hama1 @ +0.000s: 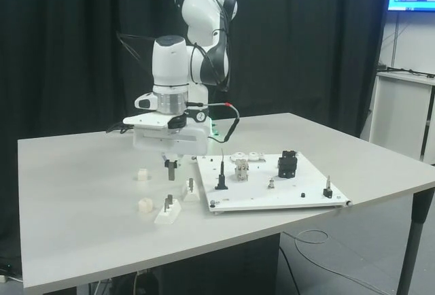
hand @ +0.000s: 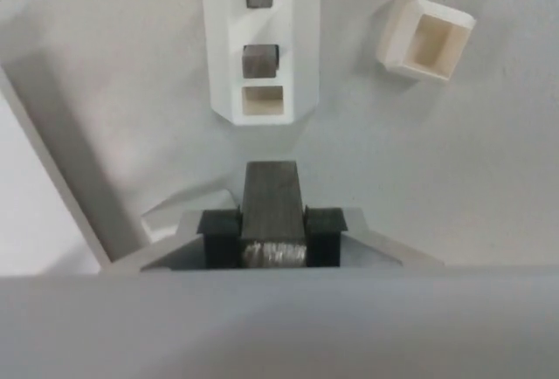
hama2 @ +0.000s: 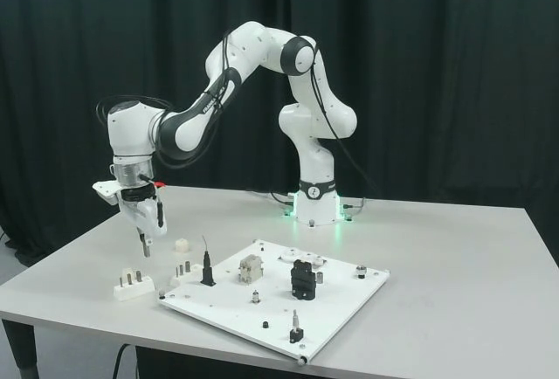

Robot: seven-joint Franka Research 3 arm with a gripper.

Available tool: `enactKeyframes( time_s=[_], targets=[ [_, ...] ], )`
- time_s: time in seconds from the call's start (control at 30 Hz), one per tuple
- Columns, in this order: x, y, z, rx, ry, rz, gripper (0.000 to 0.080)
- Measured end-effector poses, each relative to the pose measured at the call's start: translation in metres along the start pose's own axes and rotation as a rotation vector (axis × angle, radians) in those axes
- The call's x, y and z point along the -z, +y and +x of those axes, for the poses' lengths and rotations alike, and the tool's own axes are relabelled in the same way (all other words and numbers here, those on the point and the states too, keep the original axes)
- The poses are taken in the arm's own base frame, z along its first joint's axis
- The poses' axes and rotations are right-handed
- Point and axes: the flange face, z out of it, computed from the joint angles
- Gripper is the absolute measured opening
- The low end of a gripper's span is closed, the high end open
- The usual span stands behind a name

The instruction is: Insert square peg 4.

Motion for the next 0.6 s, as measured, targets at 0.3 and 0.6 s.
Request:
enactKeyframes(
  time_s=[0.3,0.6],
  targets=[
    [-0.001,-0.010,-0.012,0.092,-0.005,0.021,0.0150],
    [0.002,-0.030,-0.034,0.149,-0.015,0.075,0.0150]
  ],
)
